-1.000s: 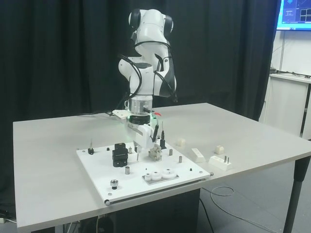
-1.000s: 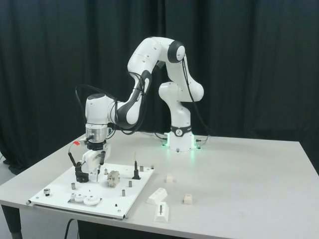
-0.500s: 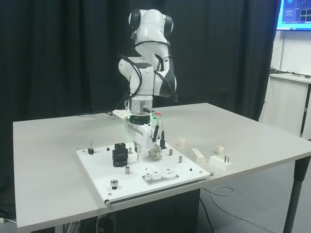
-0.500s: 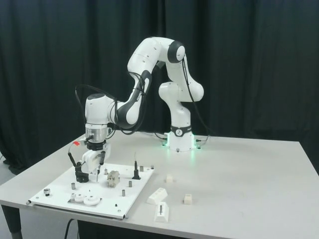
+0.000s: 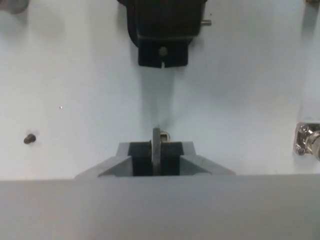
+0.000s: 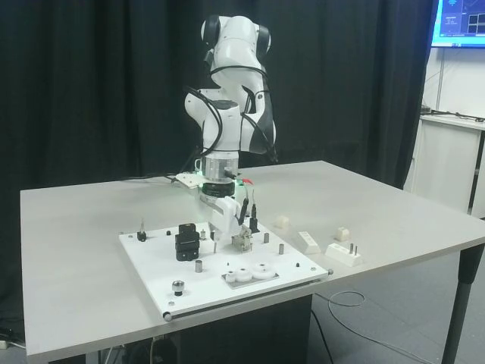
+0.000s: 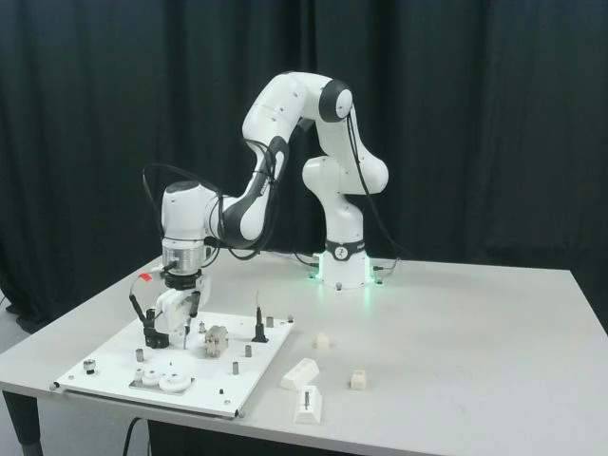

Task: Insert square peg 1.

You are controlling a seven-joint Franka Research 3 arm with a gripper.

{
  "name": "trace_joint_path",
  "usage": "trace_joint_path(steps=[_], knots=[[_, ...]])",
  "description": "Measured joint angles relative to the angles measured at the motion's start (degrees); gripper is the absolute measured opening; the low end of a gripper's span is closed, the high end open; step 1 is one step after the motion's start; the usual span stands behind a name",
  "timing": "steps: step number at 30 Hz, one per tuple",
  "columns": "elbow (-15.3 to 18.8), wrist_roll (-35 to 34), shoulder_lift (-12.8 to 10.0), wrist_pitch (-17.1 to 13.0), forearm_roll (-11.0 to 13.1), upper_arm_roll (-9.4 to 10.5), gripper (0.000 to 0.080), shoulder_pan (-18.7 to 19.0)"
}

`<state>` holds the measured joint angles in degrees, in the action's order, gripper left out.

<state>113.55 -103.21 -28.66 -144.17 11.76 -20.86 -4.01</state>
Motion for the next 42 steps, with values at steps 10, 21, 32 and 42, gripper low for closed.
trace_joint_path(steps=[10, 21, 32, 42], knots=[[-0.27, 0.0, -0.06, 0.88, 0.0, -0.03, 0.0032, 0.0], [-0.58, 0.0, -0.06, 2.15, 0.0, -0.07, 0.0032, 0.02], [-0.7, 0.0, -0.35, 2.17, 0.0, 0.04, 0.0032, 0.11], [-1.0, 0.0, -0.53, 2.38, 0.0, -0.1, 0.0032, 0.11]])
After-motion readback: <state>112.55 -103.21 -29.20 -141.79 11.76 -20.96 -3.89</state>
